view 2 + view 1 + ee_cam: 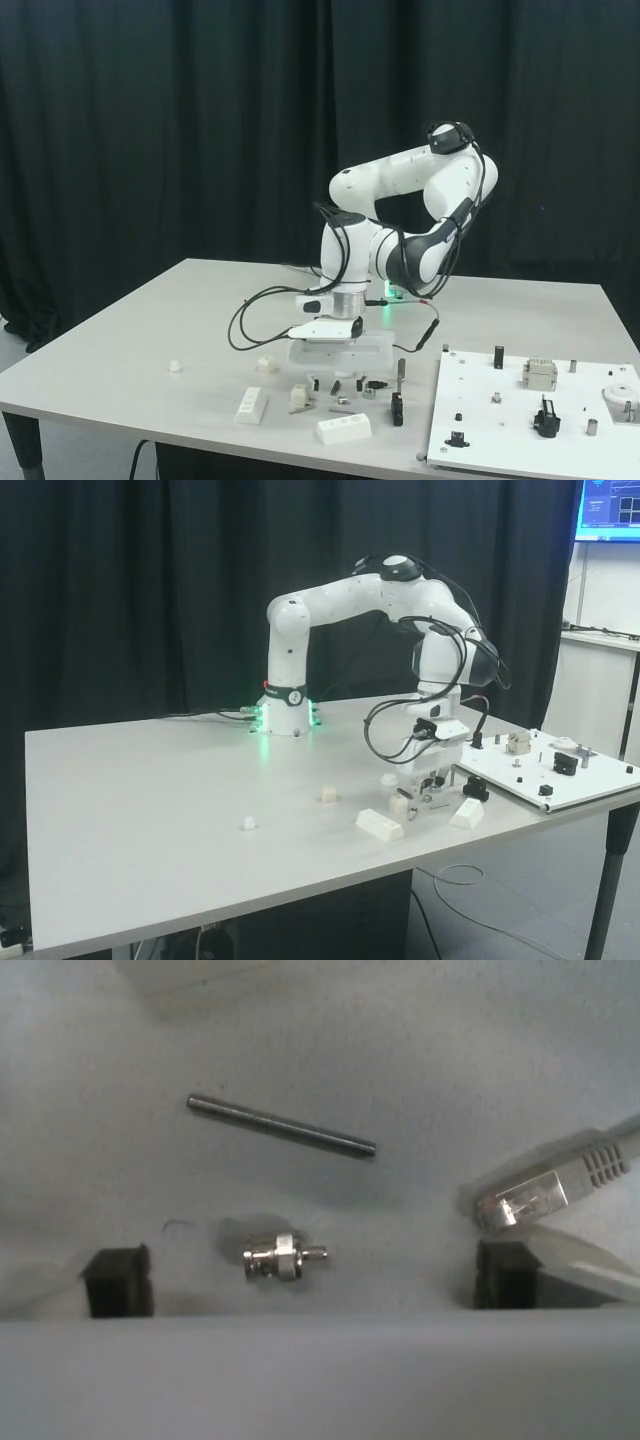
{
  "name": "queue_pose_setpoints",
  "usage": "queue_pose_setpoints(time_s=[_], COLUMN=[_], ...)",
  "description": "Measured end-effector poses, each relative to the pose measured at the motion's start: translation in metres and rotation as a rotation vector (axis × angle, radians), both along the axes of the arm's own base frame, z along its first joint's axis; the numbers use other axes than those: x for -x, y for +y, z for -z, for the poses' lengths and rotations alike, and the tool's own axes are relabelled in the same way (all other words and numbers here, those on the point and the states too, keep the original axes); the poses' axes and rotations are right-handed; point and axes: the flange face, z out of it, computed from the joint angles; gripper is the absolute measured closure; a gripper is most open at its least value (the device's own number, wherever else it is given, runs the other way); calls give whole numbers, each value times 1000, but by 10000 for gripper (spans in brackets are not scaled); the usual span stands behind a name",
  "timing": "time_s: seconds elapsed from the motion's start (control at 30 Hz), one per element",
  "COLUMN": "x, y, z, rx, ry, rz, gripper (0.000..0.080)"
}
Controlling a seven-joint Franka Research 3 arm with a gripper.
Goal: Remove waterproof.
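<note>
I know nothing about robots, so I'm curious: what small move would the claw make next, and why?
Probably a short drop straight down. In the wrist view the open claw hangs over the table, its black fingertips on either side of a small metal connector and not touching it. A thin rod and a cable plug lie nearby.

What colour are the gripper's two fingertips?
Black: the fingertips show best in the wrist view, wide apart.

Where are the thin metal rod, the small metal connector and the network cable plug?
metal rod (281, 1126), wrist view, middle of its shaft.
metal connector (283, 1258), wrist view, its hex collar.
network cable plug (522, 1201), wrist view, its clear tip.
</note>
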Motion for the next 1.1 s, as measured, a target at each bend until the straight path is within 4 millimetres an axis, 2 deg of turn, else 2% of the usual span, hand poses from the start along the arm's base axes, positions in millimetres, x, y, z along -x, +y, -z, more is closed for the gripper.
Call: queue_pose_setpoints(time_s=[0.03, 0.07, 0.37, 0.4, 1.1], x=[0, 0, -1, -1, -2], y=[0, -1, -2, -2, -1], z=[0, -1, -4, -4, -10], rx=[0, 0, 1, 1, -21], ry=[-1, -1, -7, -7, 14], rz=[0, 0, 2, 2, -31], gripper=[270, 52, 52, 5, 3])
